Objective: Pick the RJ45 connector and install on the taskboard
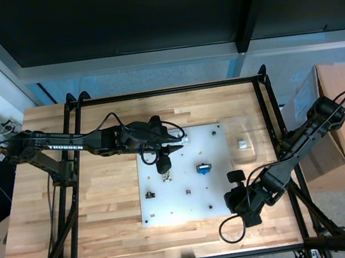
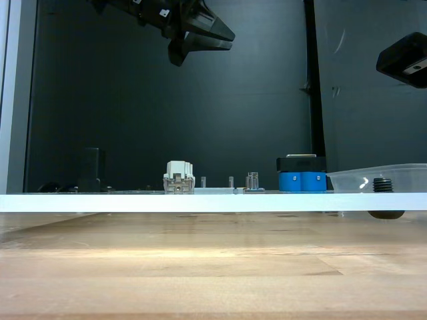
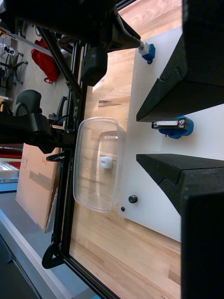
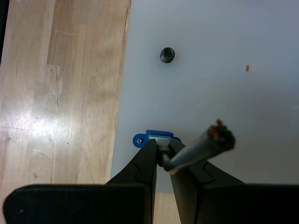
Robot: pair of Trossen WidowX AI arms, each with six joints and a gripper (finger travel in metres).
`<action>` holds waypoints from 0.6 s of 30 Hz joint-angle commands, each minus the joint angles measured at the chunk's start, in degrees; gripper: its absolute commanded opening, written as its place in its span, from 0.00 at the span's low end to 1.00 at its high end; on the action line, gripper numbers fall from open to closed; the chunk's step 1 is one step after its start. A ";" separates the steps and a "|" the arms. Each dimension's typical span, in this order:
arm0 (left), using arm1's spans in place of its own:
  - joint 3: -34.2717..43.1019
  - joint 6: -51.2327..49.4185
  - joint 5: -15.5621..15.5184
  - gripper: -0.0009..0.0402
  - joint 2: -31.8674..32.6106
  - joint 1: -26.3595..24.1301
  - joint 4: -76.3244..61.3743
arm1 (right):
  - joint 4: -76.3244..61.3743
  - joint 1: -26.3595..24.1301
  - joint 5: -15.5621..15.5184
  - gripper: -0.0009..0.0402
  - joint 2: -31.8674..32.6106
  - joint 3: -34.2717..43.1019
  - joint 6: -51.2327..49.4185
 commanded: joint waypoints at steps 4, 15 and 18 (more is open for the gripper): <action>0.02 0.02 0.02 0.24 0.00 0.00 0.02 | -0.09 0.02 -0.17 0.04 -0.61 0.00 0.28; 0.02 0.02 0.02 0.24 0.00 0.00 0.02 | -0.20 0.02 -0.15 0.29 -1.44 0.94 0.70; 0.02 0.00 0.02 0.24 0.00 0.00 0.04 | -1.03 0.02 -0.15 0.36 -1.97 1.20 1.33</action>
